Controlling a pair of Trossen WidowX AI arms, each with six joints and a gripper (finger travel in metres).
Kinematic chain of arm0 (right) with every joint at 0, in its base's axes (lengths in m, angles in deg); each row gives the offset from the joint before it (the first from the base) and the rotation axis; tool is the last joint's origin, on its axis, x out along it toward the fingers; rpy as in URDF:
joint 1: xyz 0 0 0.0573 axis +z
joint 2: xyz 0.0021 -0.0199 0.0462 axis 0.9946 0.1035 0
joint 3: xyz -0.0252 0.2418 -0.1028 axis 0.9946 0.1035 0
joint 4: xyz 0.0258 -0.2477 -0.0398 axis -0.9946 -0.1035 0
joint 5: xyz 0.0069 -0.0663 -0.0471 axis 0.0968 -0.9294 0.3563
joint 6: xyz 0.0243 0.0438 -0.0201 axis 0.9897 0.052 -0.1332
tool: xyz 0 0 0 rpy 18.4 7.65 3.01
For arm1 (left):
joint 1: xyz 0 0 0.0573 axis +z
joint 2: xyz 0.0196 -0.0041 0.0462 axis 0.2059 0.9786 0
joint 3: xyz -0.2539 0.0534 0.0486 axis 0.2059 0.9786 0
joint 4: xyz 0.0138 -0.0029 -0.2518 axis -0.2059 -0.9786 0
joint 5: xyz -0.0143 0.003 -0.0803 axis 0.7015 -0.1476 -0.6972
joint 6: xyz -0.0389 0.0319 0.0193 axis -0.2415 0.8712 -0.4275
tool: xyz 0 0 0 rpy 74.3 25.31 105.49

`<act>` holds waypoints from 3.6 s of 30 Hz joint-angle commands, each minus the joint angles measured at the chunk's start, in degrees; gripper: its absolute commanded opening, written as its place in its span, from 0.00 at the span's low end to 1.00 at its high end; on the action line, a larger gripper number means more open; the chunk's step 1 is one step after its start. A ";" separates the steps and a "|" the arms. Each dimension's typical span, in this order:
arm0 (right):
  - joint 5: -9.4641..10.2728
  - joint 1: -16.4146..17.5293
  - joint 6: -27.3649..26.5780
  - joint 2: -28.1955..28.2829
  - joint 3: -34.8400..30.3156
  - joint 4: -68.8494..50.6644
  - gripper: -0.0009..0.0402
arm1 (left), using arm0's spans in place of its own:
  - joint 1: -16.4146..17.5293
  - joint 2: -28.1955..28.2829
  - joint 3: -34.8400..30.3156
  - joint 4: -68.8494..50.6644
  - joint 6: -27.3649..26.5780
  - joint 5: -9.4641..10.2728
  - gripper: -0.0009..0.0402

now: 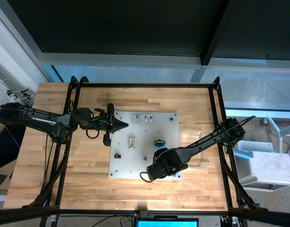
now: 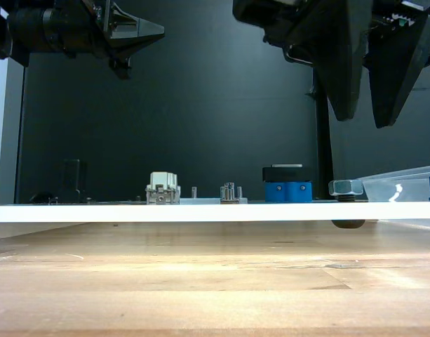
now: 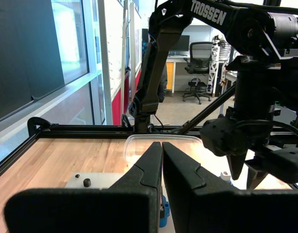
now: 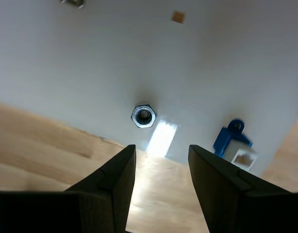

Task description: Pick the M12 fastener and fasten on the M12 threads

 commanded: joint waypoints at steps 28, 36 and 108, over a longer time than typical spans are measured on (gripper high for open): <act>-4.85 -0.39 -61.13 0.11 0.48 1.36 0.01 | 0.00 0.00 0.00 0.02 0.00 0.00 0.02; -4.79 -0.37 -62.03 0.11 6.34 6.40 0.02 | 0.02 0.00 0.00 0.02 0.00 0.00 0.02; 8.17 -0.24 -61.51 -1.70 9.70 9.66 0.02 | 0.00 0.00 0.00 0.02 0.00 0.00 0.02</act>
